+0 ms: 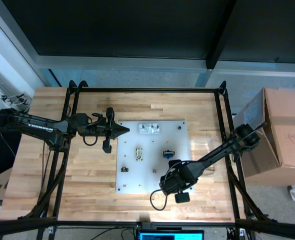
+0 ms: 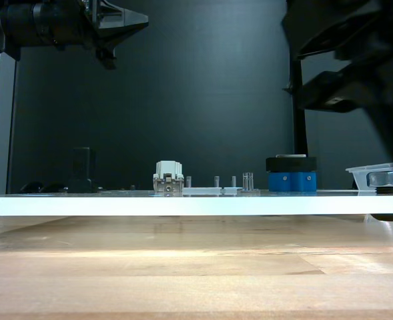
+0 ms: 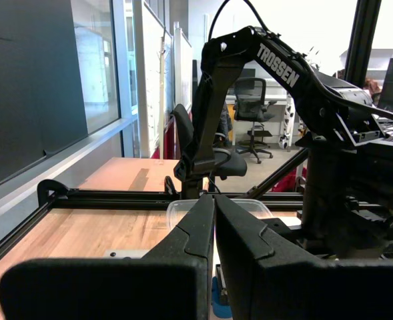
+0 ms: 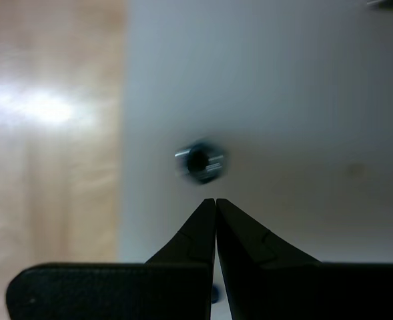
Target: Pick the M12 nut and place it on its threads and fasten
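1. M12 nut (image 2: 385, 179): sits on top of its stud (image 2: 385, 191) at the white board's (image 1: 137, 180) near right edge, bore upright.
2. Your right gripper (image 4: 215, 200): clenched on nothing, pointing down above that same edge. The nut lies just beyond its tips, apart from them. This is your nearer arm.
3. Your left gripper (image 3: 214, 197): clenched, empty, held high and level over the board's far left edge.

Nut (image 4: 199, 161) silver; board (image 1: 137, 181) white; block (image 2: 291, 181) blue; table (image 1: 89, 172) pale striped wood.
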Controlling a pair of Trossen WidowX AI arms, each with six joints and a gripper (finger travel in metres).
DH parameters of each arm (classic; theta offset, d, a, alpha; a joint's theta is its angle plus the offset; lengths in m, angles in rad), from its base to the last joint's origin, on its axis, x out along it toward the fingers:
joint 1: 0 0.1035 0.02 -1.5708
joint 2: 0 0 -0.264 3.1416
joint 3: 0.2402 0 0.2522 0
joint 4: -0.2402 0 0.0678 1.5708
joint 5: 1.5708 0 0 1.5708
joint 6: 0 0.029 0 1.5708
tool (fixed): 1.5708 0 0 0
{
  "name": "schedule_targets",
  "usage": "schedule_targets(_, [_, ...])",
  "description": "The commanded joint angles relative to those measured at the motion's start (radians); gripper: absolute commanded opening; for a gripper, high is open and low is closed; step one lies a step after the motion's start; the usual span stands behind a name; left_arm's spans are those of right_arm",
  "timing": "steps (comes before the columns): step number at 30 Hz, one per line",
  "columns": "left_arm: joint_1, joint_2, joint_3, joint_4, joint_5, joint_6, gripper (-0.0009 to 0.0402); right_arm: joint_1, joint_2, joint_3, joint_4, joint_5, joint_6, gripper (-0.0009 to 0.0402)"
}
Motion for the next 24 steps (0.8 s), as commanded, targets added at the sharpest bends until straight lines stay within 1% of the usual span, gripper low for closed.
schedule_targets(1, [0.0, 0.0, 0.0, 0.0, 0.0, 0.0, 0.0, 0.0, 0.001, 0.001, 0.002, 0.066, 0.002, 0.0])
schedule_targets(4, [0.0, 0.0, 0.0, 0.001, 0.0, 0.0, 0.0, 0.0, 0.001, 0.001, 0.013, 0.08, -0.002, 0.0])
schedule_targets(17, [0.0, 0.0, 0.0, 0.0, 0.0, 0.0, 0.0, 0.0, 0.005, -0.02, 0.067, 0.079, -0.002, 0.0])
schedule_targets(18, [0.0, 0.0, 0.0, 0.0, 0.0, 0.0, 0.0, 0.0, 0.005, -0.02, 0.066, 0.059, -0.003, 0.0])
schedule_targets(19, [0.0, 0.0, 0.0, 0.0, 0.0, 0.0, 0.0, 0.0, 0.005, -0.019, 0.065, 0.003, -0.024, 0.0])
schedule_targets(21, [0.0, 0.0, 0.0, 0.0, 0.0, 0.0, 0.0, -0.001, 0.004, -0.013, 0.045, -0.156, -0.073, 0.0])
schedule_targets(22, [0.0, 0.0, 0.0, 0.0, 0.0, 0.0, 0.0, -0.001, 0.0, -0.011, 0.035, -0.21, -0.083, 0.0])
schedule_targets(23, [0.0, 0.0, 0.0, 0.0, 0.0, 0.0, 0.0, -0.001, -0.003, -0.011, 0.031, -0.234, -0.082, 0.0])
schedule_targets(24, [0.0, 0.0, 0.0, 0.0, 0.0, 0.0, 0.0, 0.0, -0.004, -0.011, 0.028, -0.234, -0.079, 0.0])
